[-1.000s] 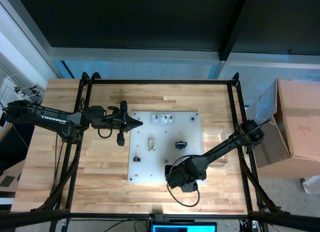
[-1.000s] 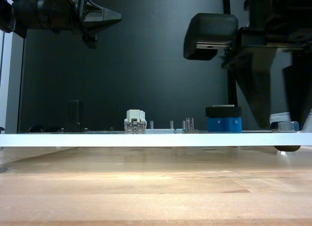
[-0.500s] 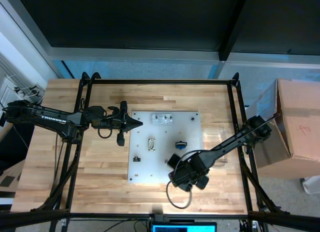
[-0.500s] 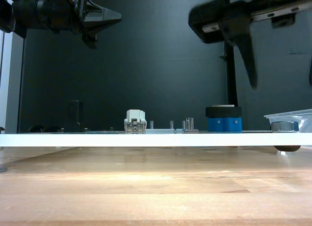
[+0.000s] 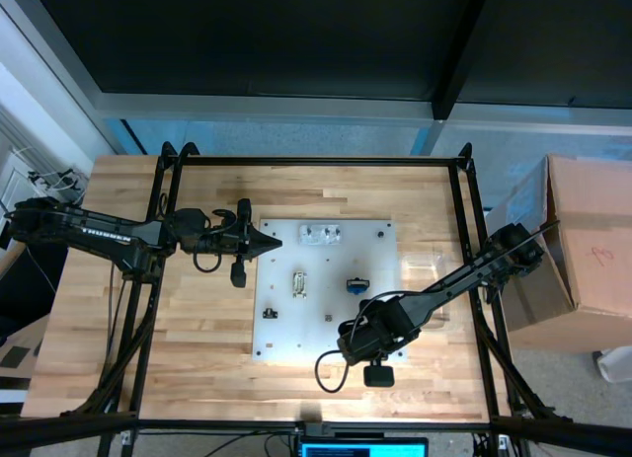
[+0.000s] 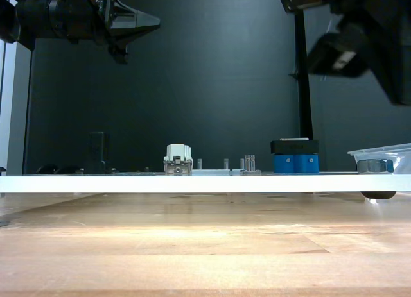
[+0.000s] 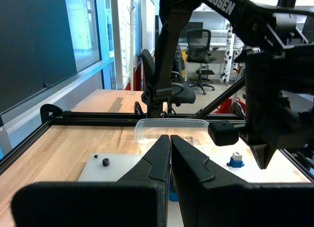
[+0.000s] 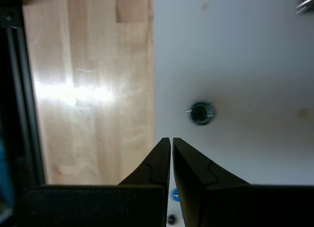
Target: Unfasten the M12 nut and place it in the container
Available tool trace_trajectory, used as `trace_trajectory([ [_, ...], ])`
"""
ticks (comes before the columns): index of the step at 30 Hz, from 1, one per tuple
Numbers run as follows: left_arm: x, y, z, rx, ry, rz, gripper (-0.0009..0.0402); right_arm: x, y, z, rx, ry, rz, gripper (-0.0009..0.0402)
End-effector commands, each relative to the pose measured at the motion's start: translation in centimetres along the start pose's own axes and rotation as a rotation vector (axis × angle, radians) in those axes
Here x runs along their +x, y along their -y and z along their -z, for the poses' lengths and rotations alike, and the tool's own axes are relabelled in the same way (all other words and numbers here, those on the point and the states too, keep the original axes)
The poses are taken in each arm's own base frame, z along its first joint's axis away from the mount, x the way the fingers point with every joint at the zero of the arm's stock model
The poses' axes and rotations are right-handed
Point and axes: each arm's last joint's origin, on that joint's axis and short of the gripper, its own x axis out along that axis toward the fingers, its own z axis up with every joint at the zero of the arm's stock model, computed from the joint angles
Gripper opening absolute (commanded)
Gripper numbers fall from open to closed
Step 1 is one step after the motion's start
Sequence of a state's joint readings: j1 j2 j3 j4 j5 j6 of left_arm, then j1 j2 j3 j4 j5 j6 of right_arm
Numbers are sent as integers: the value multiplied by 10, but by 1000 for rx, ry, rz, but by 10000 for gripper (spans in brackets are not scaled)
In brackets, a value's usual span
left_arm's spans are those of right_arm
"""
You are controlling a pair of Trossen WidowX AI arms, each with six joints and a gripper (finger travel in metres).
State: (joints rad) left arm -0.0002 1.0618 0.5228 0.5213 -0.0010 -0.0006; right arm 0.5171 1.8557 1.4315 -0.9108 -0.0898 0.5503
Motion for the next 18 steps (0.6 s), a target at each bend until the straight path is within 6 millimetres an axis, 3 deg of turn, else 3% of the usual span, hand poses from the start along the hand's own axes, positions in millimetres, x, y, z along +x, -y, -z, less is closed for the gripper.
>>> trace_trajectory([
  [1,0,0,0,0,-1,0,0,8,2,3,21,-6,-4,1],
  [8,0,0,0,0,-1,0,0,25,7,6,54,31,-14,0],
  [18,0,0,0,0,0,0,0,32,10,10,69,35,-1,0],
])
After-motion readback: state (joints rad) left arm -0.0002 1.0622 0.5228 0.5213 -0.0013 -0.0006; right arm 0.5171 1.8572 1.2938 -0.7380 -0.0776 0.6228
